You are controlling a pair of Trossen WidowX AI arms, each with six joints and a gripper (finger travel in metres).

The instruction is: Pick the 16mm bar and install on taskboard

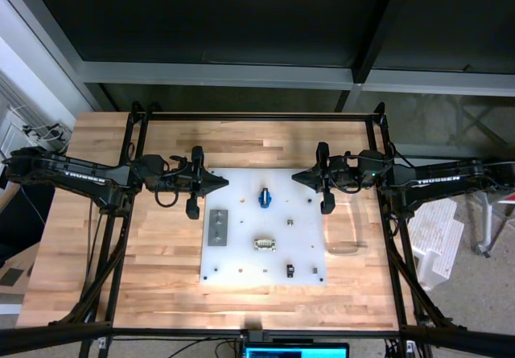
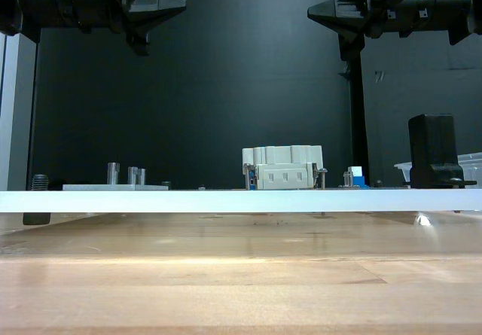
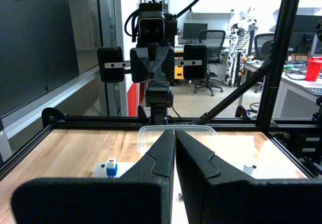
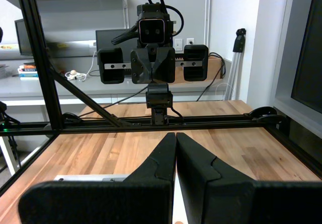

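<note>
Wooden table (image 1: 161,261) seen from above, with a white square taskboard (image 1: 241,249) lying flat at its middle. On the board sit a grey block (image 1: 218,225) toward the left, a blue knob (image 1: 265,198) near the far edge, a pale connector (image 1: 262,246) near the centre and a small black fitting (image 1: 290,270) close to the near edge. A clear tray (image 1: 344,250) rests on the table just beside the board's right edge. The left gripper (image 1: 226,183) hangs in the air over the board's far left corner, pointing inward. Its fingers are pressed together with only a hairline slit between them, and they hold nothing. The right gripper (image 1: 293,177) mirrors it over the far edge toward the right corner, pointing back at the left one, its fingers likewise together and empty. From table height both grippers sit high above the board, well apart from everything on it. Short metal pegs (image 2: 113,173) rise from the grey block in that level view. Whether one of them is the 16mm bar cannot be told, and it cannot be singled out elsewhere among the board's tiny parts.
</note>
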